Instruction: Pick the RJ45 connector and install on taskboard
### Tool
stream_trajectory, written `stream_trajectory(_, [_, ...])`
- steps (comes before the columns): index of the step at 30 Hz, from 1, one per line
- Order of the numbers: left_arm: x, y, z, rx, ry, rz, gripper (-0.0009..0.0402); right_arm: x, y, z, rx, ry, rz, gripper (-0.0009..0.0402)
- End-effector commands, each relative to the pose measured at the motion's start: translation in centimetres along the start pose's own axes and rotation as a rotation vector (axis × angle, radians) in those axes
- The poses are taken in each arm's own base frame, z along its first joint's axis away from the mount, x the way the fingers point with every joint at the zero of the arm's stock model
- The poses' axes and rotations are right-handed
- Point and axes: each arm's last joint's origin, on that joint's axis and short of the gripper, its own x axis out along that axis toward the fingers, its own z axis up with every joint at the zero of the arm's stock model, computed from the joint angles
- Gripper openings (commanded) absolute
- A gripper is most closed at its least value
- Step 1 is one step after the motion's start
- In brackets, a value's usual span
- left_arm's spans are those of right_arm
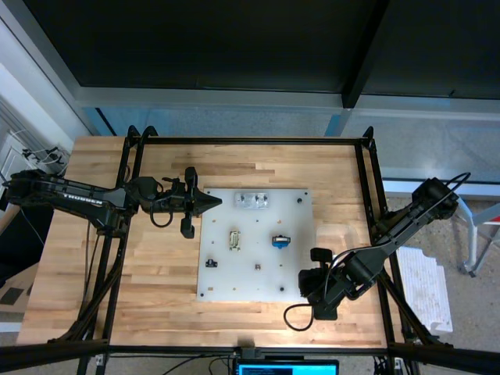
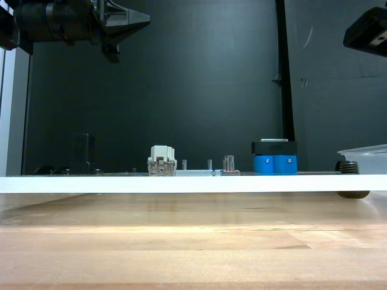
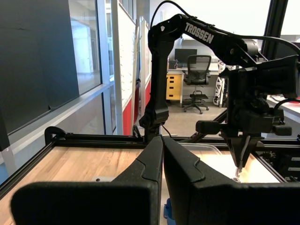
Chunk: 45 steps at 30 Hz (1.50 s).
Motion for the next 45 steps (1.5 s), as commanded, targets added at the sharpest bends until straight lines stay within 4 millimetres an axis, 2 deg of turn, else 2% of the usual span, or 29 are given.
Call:
stream_trajectory(1, [0.0,0.01,0.02,0.0,-0.001,0.0,0.0,0.4,0.07,-0.09,-0.01,0.011,-0.008,0.0])
stream_trajectory(45, [0.0,0.0,0.02,0.0,-0.001,0.0,0.0,0.94,0.39,-0.67,-0.068,0.02,-0.02,0.0])
